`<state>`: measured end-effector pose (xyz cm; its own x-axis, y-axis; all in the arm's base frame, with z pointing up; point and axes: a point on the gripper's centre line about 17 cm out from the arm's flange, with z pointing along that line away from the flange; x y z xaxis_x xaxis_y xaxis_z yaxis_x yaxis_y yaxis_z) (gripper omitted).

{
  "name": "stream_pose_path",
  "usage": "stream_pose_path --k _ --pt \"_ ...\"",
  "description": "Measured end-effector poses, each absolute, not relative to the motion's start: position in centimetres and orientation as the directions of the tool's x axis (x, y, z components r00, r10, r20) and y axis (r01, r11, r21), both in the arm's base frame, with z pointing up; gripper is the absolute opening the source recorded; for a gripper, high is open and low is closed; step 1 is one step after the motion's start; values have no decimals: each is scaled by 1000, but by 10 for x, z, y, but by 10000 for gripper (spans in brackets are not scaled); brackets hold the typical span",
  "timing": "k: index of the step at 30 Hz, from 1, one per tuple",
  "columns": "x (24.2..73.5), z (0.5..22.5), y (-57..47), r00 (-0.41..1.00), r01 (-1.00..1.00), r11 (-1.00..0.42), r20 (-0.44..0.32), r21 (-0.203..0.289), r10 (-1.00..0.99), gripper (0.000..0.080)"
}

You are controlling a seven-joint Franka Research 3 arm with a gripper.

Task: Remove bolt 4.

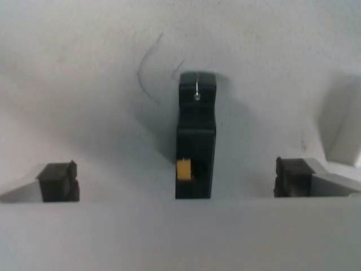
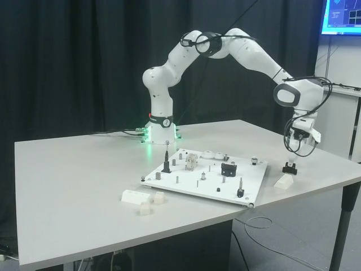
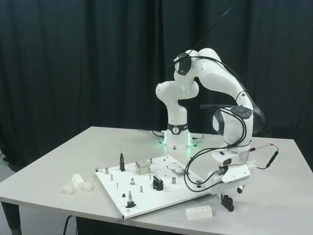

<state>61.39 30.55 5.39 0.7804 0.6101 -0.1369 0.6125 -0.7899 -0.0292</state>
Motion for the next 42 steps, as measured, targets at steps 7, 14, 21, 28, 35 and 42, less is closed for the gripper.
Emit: stream_pose_path --k 7,14,21,28,35,42 --pt "613 76 305 778 609 -792 -168 -35 605 759" --pt "614 88 305 779 605 -796 -181 -35 600 798" --pt "615 95 304 779 604 -796 -185 -33 599 800" --pt "619 99 302 781 603 -797 -181 -28 597 800" --pt "621 103 300 783 600 -799 -183 -25 594 800" --pt "622 104 299 785 599 -800 -181 -23 593 800"
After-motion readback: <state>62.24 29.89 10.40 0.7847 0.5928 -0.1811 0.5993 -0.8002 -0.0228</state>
